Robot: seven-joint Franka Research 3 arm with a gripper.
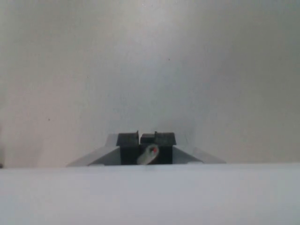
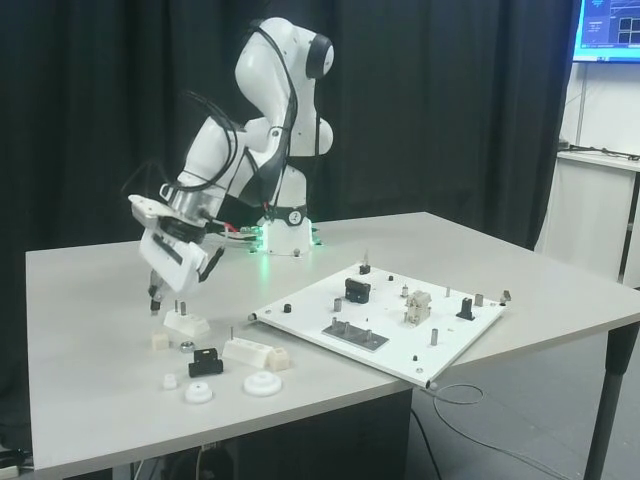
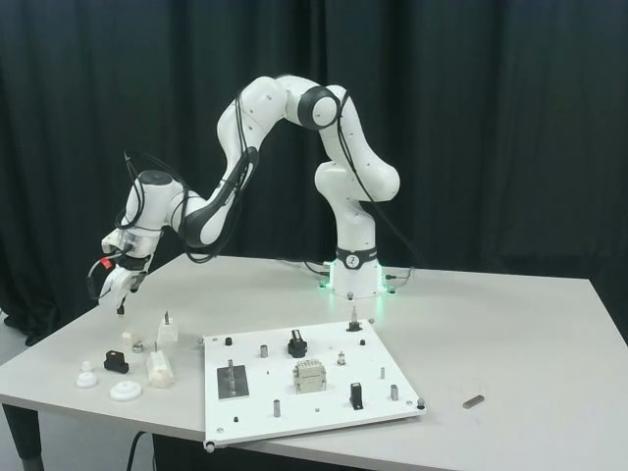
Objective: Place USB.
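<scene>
My gripper [image 2: 153,298] hangs tilted over the left part of the grey table [image 2: 90,290], above and just left of a cluster of loose parts. In the wrist view the two black fingers [image 1: 127,139] stand close together, and the gripper [image 1: 146,139] is shut on a small white piece, the USB [image 1: 149,155]. From the second room view the gripper [image 3: 120,304] sits well left of the white assembly board [image 3: 257,404]. That board [image 2: 300,318] carries several small black and grey fixtures.
Loose white and black parts [image 2: 205,362] lie on the table below the gripper, seen also as loose parts [image 3: 137,363]. A small grey bar [image 3: 474,400] rests on the table right of the board. The arm's base [image 3: 354,278] stands behind the board.
</scene>
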